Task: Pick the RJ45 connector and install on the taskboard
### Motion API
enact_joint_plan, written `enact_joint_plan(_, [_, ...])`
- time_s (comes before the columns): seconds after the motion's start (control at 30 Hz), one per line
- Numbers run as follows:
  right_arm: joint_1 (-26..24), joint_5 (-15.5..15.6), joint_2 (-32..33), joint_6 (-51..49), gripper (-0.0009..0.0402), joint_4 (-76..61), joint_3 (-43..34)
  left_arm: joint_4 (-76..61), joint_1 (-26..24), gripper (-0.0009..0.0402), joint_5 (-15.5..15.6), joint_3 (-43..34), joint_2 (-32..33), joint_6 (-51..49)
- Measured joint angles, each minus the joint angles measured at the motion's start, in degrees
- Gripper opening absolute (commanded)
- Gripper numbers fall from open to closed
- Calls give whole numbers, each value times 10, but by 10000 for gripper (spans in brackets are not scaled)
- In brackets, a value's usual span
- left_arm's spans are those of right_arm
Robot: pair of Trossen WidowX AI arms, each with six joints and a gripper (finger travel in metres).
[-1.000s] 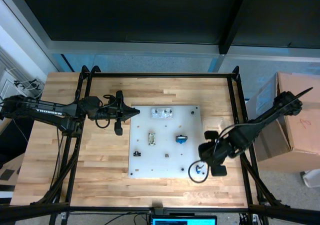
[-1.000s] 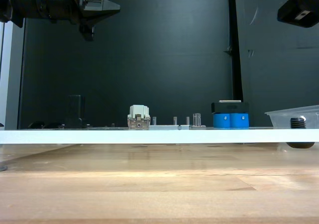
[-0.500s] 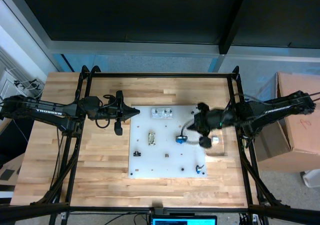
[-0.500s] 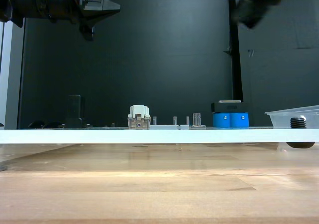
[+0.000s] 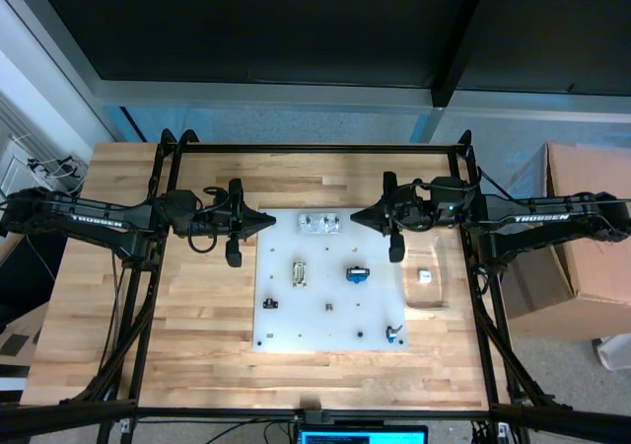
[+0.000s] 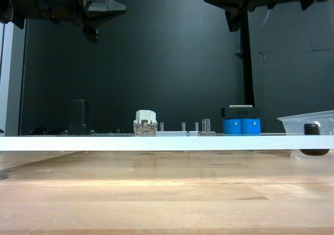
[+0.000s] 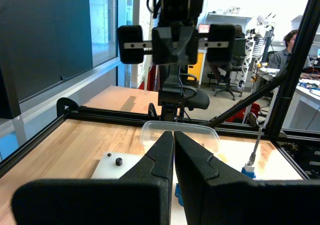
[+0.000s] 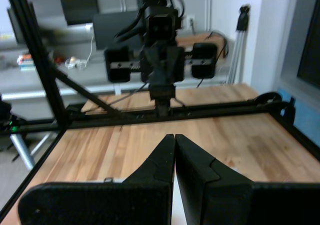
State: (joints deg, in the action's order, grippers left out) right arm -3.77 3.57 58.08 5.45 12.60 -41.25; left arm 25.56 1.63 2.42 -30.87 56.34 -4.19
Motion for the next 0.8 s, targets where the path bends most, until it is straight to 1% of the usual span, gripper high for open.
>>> enact_joint_plan(0.07, [-7,6,0,2,0,34,17,0,0,0,0,0,0,0])
enact_joint_plan(0.4, [-6,5,0,1,0,122,64,0,0,0,0,0,0,0])
enact_joint_plan(0.57, [-6,-4,0,0,0,130,79,0,0,0,0,0,0,0])
enact_joint_plan(0.8, [-6,-5,0,0,0,135,83,0,0,0,0,0,0,0])
